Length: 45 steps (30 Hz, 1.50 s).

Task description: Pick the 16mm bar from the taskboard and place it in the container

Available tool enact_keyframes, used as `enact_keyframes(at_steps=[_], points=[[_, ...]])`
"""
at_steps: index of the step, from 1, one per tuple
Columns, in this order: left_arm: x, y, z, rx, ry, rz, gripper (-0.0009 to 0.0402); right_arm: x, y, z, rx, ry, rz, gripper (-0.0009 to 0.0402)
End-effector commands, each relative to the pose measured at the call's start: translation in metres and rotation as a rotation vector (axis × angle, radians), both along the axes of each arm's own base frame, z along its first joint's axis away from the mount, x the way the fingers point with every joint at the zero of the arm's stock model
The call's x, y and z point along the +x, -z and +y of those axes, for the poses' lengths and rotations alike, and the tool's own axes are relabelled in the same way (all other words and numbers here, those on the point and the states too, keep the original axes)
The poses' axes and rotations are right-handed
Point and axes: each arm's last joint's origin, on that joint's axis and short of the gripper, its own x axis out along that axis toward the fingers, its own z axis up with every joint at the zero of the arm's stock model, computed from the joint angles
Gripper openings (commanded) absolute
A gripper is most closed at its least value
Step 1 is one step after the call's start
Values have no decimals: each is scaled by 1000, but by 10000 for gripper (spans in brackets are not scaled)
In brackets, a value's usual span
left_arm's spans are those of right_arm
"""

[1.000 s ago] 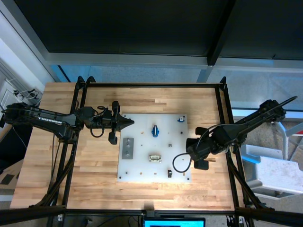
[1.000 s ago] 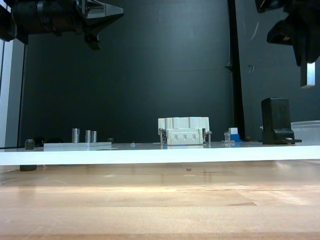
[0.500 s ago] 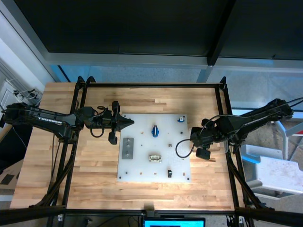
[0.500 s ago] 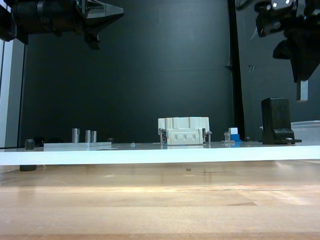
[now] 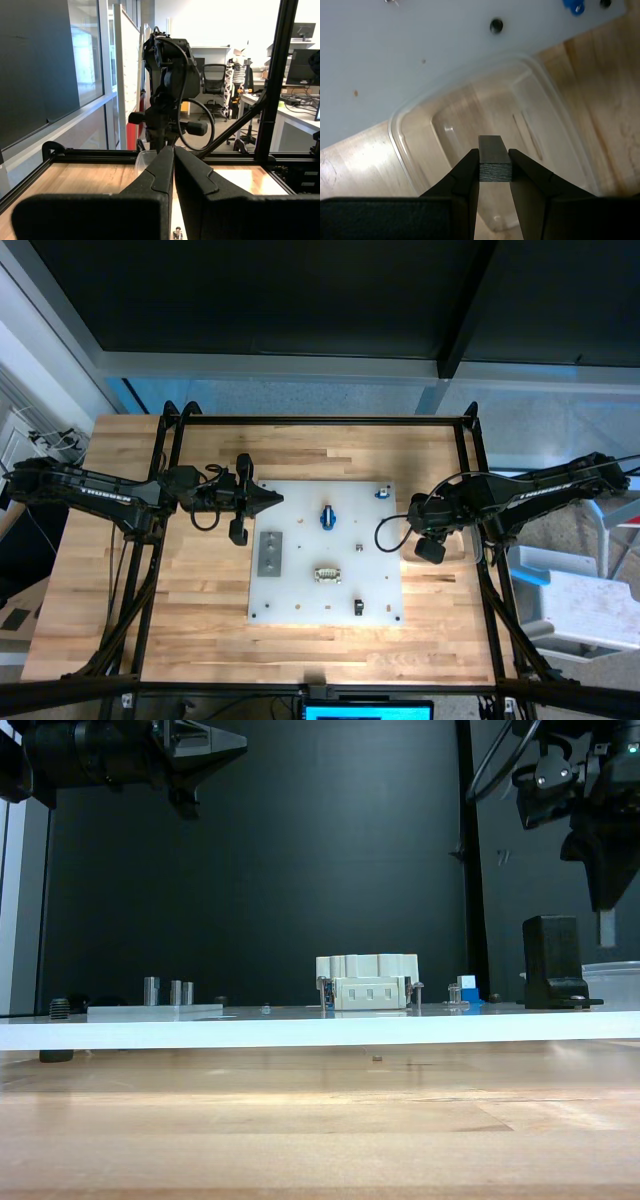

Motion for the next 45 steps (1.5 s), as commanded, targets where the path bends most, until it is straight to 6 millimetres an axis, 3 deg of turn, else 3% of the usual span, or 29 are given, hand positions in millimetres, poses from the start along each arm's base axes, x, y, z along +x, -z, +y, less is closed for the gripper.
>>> enact_keyframes(at_steps=[1,12,24,45], points=[[0,0,0,0,0,0,0,-1,2,-4,5,23,11,4],[0,0,0,0,0,0,0,0,2,-5,5,33,11,15],[0,0,0,0,0,0,0,0,3,-5,0,31,15,102],[0,0,0,0,0,0,0,0,3,-5,1,31,16,214]])
